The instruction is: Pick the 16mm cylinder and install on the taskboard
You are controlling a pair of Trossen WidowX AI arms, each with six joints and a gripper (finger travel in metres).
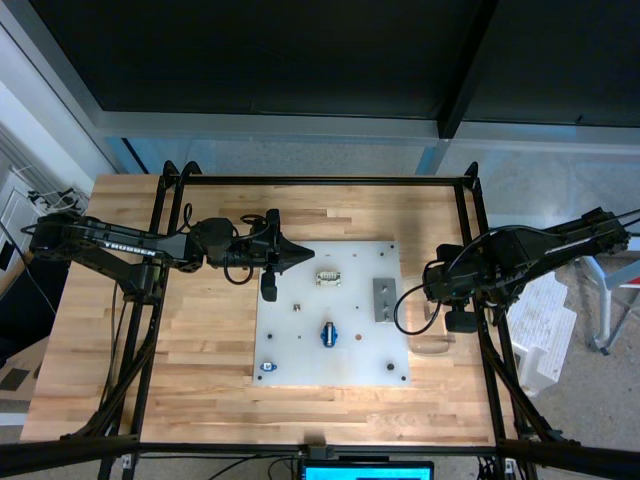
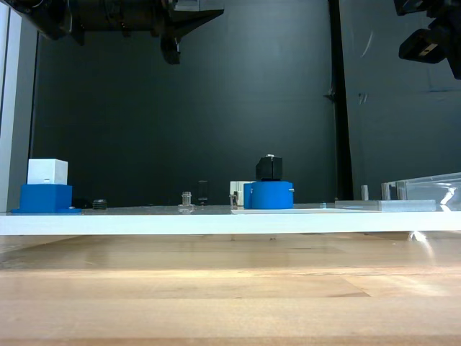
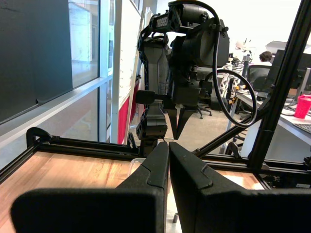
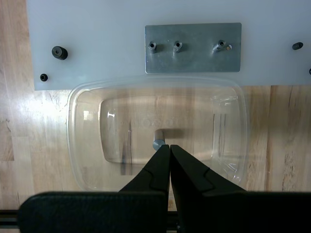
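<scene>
Left claw (image 3: 168,143) is pinched shut on nothing, up high over the left edge of the flat matte-white taskboard (image 1: 300,345). The right claw (image 4: 170,146) — also clenched and empty — hangs above the clear tray (image 4: 77,160), which sits on the wooden bench (image 1: 200,380) just beside the board. Inside that tray lies the 16mm cylinder (image 4: 158,143), a tiny smooth grey metal peg, and my worry is it's round and slick enough to roll or squirt out if the claw closes off-centre — plus that thin glossy plastic could skid or tip if the claw clips its rim.
</scene>
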